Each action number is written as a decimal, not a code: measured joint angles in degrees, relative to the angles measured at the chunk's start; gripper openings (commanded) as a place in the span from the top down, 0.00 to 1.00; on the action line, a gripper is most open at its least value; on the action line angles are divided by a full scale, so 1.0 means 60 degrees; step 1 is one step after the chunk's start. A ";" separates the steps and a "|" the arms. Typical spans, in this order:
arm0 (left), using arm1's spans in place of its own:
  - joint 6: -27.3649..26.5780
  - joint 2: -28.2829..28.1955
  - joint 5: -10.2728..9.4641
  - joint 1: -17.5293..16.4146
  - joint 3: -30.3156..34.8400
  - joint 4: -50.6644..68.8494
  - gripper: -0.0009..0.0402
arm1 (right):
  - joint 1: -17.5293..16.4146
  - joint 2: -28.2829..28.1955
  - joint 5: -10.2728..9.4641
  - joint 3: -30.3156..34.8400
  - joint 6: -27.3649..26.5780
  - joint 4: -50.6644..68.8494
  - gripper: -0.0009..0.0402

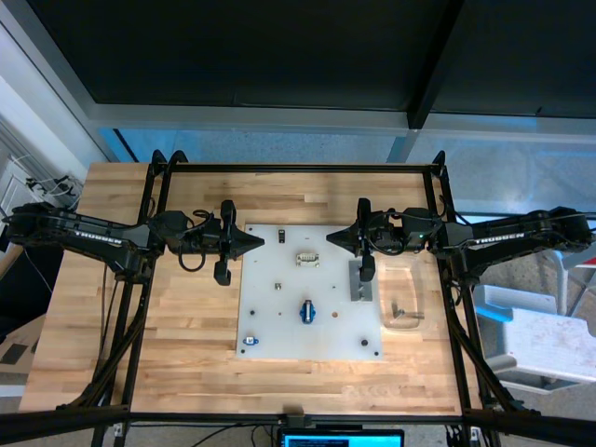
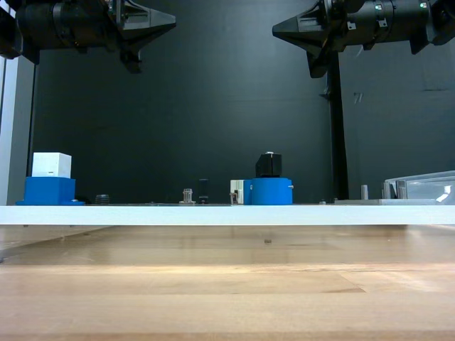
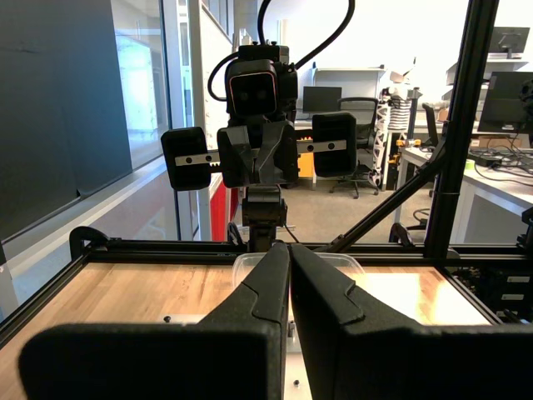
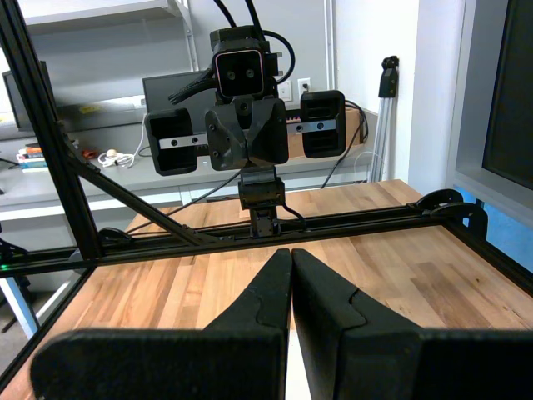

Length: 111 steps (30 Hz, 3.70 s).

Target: Pick the 16mm cylinder and place it in the taskboard

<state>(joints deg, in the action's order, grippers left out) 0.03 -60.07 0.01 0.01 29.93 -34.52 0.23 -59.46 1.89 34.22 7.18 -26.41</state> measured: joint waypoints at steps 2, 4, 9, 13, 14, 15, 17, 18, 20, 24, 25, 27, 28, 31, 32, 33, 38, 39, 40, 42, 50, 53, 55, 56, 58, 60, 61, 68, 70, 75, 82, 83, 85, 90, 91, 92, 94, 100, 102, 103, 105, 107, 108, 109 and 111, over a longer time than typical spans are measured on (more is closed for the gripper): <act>0.0004 0.0000 0.0000 0.0000 0.0000 0.0004 0.98 | 0.0004 0.0000 -0.0295 -0.0004 -0.0004 -0.0022 0.98; 0.0004 0.0000 -0.0004 0.0000 0.0000 0.0000 0.98 | 0.0004 0.0004 -0.0426 -0.0004 -0.0011 -0.0033 0.98; 0.0000 0.0000 0.0000 0.0000 0.0000 0.0004 0.98 | 0.0000 0.0000 -0.0426 -0.0004 -0.0018 -0.0040 0.98; 0.0004 0.0000 0.0000 0.0000 0.0000 0.0000 0.98 | 0.0000 0.0000 -0.0426 -0.0004 -0.0029 -0.0040 0.98; 0.0004 0.0000 0.0000 0.0000 0.0004 0.0000 0.98 | 0.0000 0.0004 -0.0426 -0.0004 -0.0029 -0.0040 0.98; 0.0000 0.0000 0.0000 0.0000 0.0000 0.0004 0.98 | 0.0000 0.0000 -0.0426 -0.0004 -0.0029 -0.0040 0.98; 0.0000 0.0000 -0.0004 0.0000 0.0004 0.0004 0.98 | 0.0000 0.0000 -0.0426 -0.0004 -0.0029 -0.0036 0.98; 0.0000 0.0000 -0.0004 0.0000 0.0000 0.0000 0.98 | 0.0000 0.0000 -0.0423 -0.0004 -0.0033 -0.0036 0.98; 0.0000 0.0000 -0.0004 0.0000 0.0004 0.0000 0.98 | 0.0000 0.0004 -0.0423 -0.0004 -0.0033 -0.0033 0.98; 0.0004 0.0000 -0.0004 0.0000 0.0004 0.0000 0.98 | -0.0015 0.0036 -0.0423 -0.0004 -0.0022 0.0000 0.98; 0.0004 0.0000 -0.0004 0.0000 0.0004 0.0000 0.98 | -0.0018 0.0047 -0.0423 -0.0004 0.0004 0.0051 0.98; 0.0000 0.0000 0.0000 0.0000 0.0004 0.0004 0.98 | -0.0033 0.0084 -0.0423 0.0044 0.0084 0.0375 0.98; 0.0004 0.0000 0.0000 0.0000 0.0000 0.0000 0.98 | -0.0036 0.0091 -0.0423 0.0142 0.0102 0.0761 0.98; 0.0000 0.0000 -0.0004 0.0000 0.0004 0.0000 0.98 | -0.0058 0.0095 -0.0419 0.0667 0.0106 0.2182 0.98; 0.0000 0.0000 -0.0004 0.0000 0.0000 0.0000 0.98 | -0.0084 0.0095 -0.0419 0.0823 0.0109 0.2572 0.98; 0.0000 0.0000 -0.0004 0.0000 0.0000 0.0000 0.98 | -0.0109 0.0098 -0.0419 0.0962 0.0142 0.2889 0.98; 0.0000 0.0000 -0.0004 0.0000 0.0000 0.0000 0.98 | -0.0288 0.0095 -0.0412 0.1847 0.0215 0.5100 0.98; 0.0000 0.0000 -0.0004 0.0000 0.0004 0.0000 0.98 | -0.0313 0.0087 -0.0415 0.2036 0.0215 0.5584 0.98; 0.0000 0.0000 -0.0004 0.0000 0.0004 0.0004 0.98 | -0.0335 0.0084 -0.0419 0.2218 0.0197 0.6000 0.98; 0.0000 0.0000 0.0000 0.0000 0.0000 0.0000 0.98 | -0.0375 0.0084 -0.0415 0.2514 0.0127 0.6790 0.98; 0.0000 0.0000 0.0000 0.0000 0.0000 0.0004 0.98 | -0.0608 0.0080 -0.0412 0.3428 -0.0073 0.9187 0.98; 0.0000 0.0000 -0.0004 0.0000 0.0004 0.0004 0.98 | -0.0707 0.0080 -0.0313 0.3614 0.0051 0.9857 0.98; 0.0000 -0.0004 -0.0004 0.0000 0.0004 0.0004 0.98 | -0.0798 0.0080 -0.0240 0.3741 0.0211 1.0382 0.98; 0.0000 0.0000 -0.0004 0.0000 0.0004 0.0004 0.98 | -0.0845 0.0080 -0.0240 0.3818 0.0284 1.0688 0.98; 0.0000 0.0000 -0.0004 0.0000 0.0000 0.0000 0.98 | -0.0951 0.0080 -0.0240 0.3971 0.0452 1.1183 0.98; 0.0000 0.0000 -0.0004 0.0000 0.0000 0.0000 0.98 | -0.1060 0.0080 -0.0237 0.4127 0.0601 1.1653 0.98; 0.0000 0.0000 -0.0004 0.0000 0.0000 0.0004 0.98 | -0.1115 0.0080 -0.0240 0.4204 0.0652 1.1908 0.98; 0.0000 0.0000 -0.0004 0.0000 0.0004 0.0000 0.98 | -0.1570 0.0076 -0.0222 0.4506 0.1239 1.3526 0.98; 0.0000 -0.0004 -0.0004 0.0000 0.0004 0.0004 0.98 | -0.1741 0.0047 -0.0240 0.4572 0.1439 1.3901 0.98; 0.0000 -0.0004 -0.0004 0.0000 0.0004 0.0004 0.98 | -0.2087 -0.0076 -0.0182 0.4860 0.1712 1.4888 0.98; 0.0000 0.0000 -0.0004 0.0000 0.0004 0.0004 0.98 | -0.2463 -0.0386 -0.0142 0.5271 0.2004 1.6007 0.98; 0.0000 -0.0004 -0.0004 0.0000 0.0004 0.0000 0.98 | -0.2532 -0.0448 -0.0142 0.5337 0.2022 1.6178 0.98; 0.0000 0.0000 0.0000 0.0000 0.0004 0.0004 0.98 | -0.2663 -0.0568 -0.0142 0.5464 0.2069 1.6527 0.98; 0.0000 0.0000 -0.0004 0.0000 0.0004 0.0000 0.98 | -0.2947 -0.0710 -0.0142 0.5570 0.2222 1.7001 0.98; 0.0000 0.0000 -0.0004 0.0000 0.0004 0.0004 0.98 | -0.3002 -0.0729 -0.0146 0.5570 0.2259 1.7092 0.98; 0.0000 0.0000 -0.0004 0.0000 0.0000 0.0004 0.98 | -0.3071 -0.0750 -0.0146 0.5570 0.2284 1.7190 0.98; 0.0000 0.0000 -0.0004 0.0000 0.0000 0.0004 0.98 | -0.3246 -0.0790 -0.0142 0.5570 0.2401 1.7435 0.98; 0.0000 0.0000 0.0000 0.0000 0.0004 0.0000 0.98 | -0.3759 -0.0845 -0.0149 0.5570 0.2772 1.7693 0.98; 0.0000 0.0000 -0.0004 0.0000 0.0004 0.0000 0.98 | -0.3876 -0.0874 -0.0142 0.5570 0.2914 1.7719 0.98; 0.0000 -0.0004 0.0000 0.0000 0.0004 0.0004 0.98 | -0.3916 -0.0896 -0.0142 0.5570 0.2991 1.7744 0.98; 0.0000 -0.0004 -0.0004 0.0000 0.0004 0.0004 0.98 | -0.3945 -0.0936 -0.0149 0.5570 0.3031 1.7755 0.98; 0.0000 0.0000 -0.0004 0.0000 0.0004 0.0000 0.98 | -0.3982 -0.0954 -0.0142 0.5566 0.3034 1.7751 0.98; 0.0000 0.0000 -0.0004 0.0000 0.0004 0.0004 0.98 | -0.3996 -0.0954 -0.0138 0.5566 0.3031 1.7751 0.98; 0.0000 0.0000 0.0000 0.0000 0.0004 0.0004 0.98 | -0.4000 -0.0954 -0.0142 0.5566 0.3031 1.7748 0.98; 0.0000 0.0000 -0.0004 0.0000 0.0000 0.0000 0.98 | -0.4018 -0.0954 -0.0142 0.5566 0.3031 1.7748 0.98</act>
<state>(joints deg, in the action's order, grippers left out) 0.03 -60.07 -0.01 0.01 29.93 -34.52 -23.88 -65.19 1.04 67.61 25.36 80.07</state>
